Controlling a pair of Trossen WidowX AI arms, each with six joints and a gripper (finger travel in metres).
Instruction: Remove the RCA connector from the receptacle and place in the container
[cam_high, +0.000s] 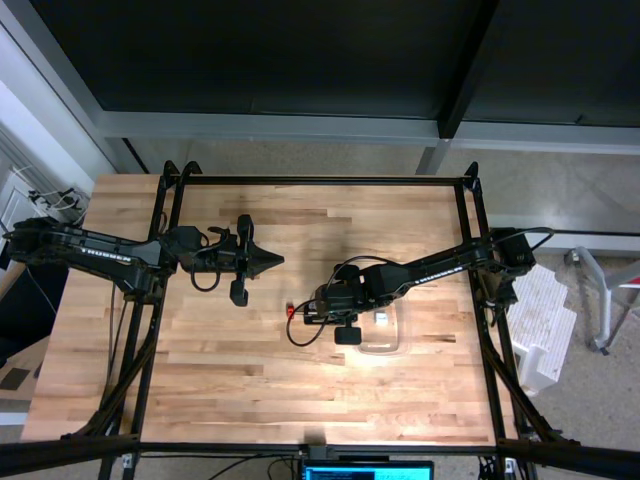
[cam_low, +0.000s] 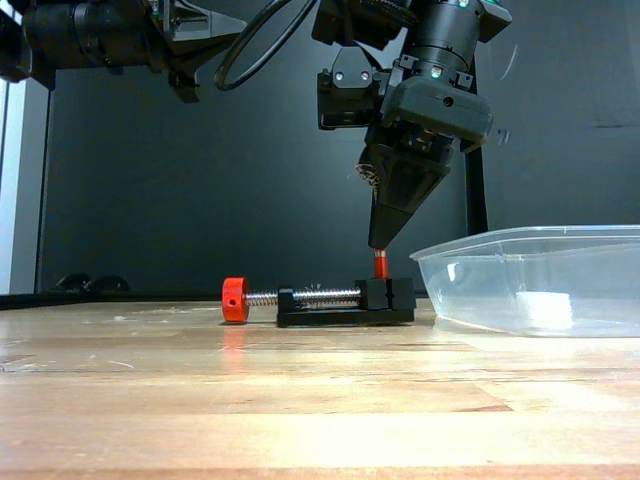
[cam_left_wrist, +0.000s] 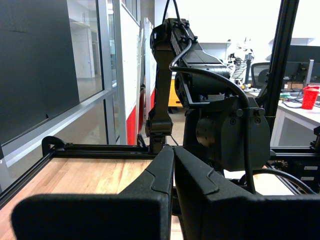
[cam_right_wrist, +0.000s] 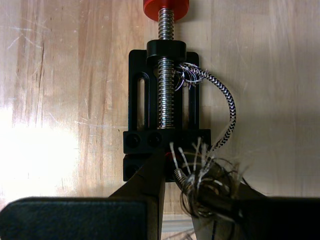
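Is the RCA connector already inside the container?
No, the RCA connector stands in the receptacle, the right claw closed on its top; the left claw hovers shut over the left of the table.

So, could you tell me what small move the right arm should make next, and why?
Probably lift the right gripper straight up: it looks shut on the red RCA connector, which stands upright in the receptacle beside the container. The left gripper hangs shut, well off to the left.

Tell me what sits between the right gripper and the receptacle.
Only the connector, upright in the receptacle, its top pinched by the right gripper: low view. The left gripper hangs shut to the left.
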